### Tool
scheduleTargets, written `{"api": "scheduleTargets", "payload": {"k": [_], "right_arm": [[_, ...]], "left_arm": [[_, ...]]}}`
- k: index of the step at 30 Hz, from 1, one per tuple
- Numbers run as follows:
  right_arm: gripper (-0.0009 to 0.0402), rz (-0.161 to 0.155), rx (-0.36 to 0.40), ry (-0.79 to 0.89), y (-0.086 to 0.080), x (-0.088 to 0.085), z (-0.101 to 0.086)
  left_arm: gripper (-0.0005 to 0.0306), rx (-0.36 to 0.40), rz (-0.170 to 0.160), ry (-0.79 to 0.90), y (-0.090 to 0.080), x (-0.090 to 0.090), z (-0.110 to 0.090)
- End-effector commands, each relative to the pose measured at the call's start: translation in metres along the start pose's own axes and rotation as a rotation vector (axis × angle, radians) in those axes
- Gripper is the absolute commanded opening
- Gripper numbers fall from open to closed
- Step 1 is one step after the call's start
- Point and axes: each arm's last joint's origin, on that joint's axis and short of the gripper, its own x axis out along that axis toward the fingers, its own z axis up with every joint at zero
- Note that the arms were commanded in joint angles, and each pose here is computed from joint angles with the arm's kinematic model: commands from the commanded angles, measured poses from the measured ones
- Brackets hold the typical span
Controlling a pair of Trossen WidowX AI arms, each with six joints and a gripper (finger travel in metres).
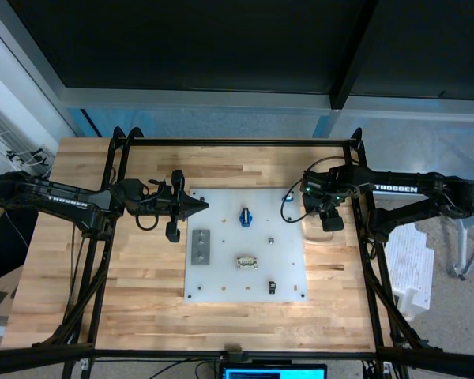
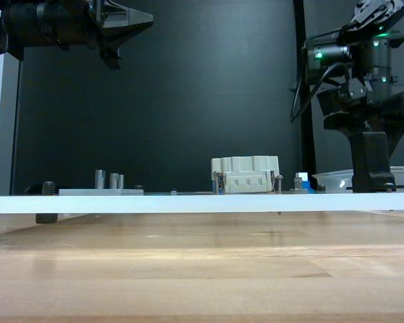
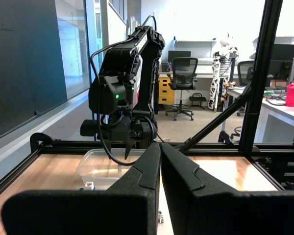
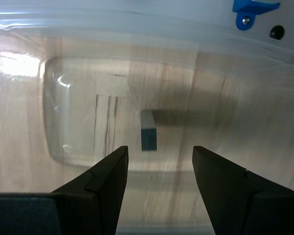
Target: Pick the 16mm bar and install on taskboard
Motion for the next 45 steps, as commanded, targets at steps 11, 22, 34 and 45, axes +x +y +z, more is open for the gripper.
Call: {"api": "scheduleTargets", "payload": {"k": [11, 22, 34, 45], "right_arm": [[0.0181, 0.011, -0.014, 0.003, 0.003, 0.021, 0.000], [0.0177, 0.008, -0.013, -0.006, 0.004, 0.029, -0.002], [0.0074, 0.032, -0.012, -0.017, 0.006, 0.033, -0.003], [-0.0002, 0.026, -0.014, -0.026, 0.005, 0.033, -0.002]], "left_arm": [[0.0000, 0.000, 0.000, 0.000, 0.000, 0.000, 0.000], [0.0000, 0.000, 0.000, 0.000, 0.000, 0.000, 0.000], [0.0000, 0.000, 0.000, 0.000, 0.000, 0.000, 0.000], [0.0000, 0.000, 0.000, 0.000, 0.000, 0.000, 0.000]]}}
